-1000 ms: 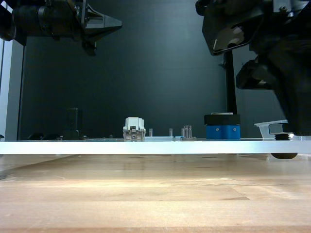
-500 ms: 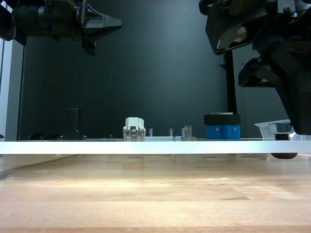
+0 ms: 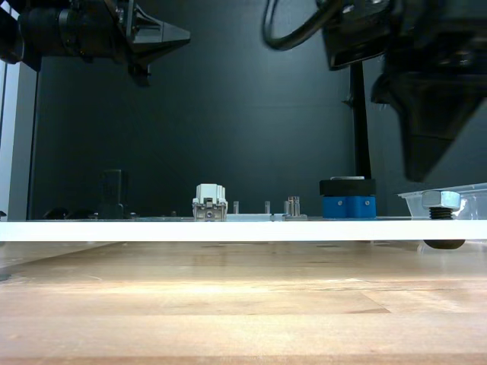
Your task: Unfasten the M12 nut and place it in the container
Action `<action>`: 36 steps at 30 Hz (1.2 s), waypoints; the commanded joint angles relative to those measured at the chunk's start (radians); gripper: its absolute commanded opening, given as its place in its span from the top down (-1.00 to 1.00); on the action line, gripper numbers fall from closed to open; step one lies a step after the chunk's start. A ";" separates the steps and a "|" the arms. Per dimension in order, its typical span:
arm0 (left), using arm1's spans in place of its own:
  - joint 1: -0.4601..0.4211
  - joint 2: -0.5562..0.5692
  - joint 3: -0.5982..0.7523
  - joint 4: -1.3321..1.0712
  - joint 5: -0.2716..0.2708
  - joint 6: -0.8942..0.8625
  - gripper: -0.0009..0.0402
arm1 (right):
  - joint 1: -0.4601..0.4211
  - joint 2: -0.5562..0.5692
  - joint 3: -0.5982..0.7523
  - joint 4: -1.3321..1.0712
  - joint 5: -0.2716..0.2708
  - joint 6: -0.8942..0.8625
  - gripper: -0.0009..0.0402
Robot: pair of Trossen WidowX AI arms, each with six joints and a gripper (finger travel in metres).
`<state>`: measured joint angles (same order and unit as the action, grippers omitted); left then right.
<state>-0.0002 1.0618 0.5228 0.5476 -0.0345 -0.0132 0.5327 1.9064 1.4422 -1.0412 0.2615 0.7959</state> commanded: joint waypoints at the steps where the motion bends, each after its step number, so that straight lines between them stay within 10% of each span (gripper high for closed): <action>1: 0.000 0.000 0.000 0.000 0.000 0.000 0.96 | 0.004 -0.014 0.009 0.005 -0.062 0.018 0.96; 7: 0.000 0.001 0.000 -0.004 0.000 0.000 0.96 | -0.003 -0.041 0.052 0.005 -0.128 0.228 0.82; 22: 0.000 0.000 0.000 0.000 0.000 0.000 0.96 | -0.027 -0.029 0.071 0.007 -0.254 0.692 -0.41; 36: 0.000 0.000 0.000 0.000 0.000 0.000 0.96 | -0.034 0.089 0.069 0.085 -0.255 0.743 -0.41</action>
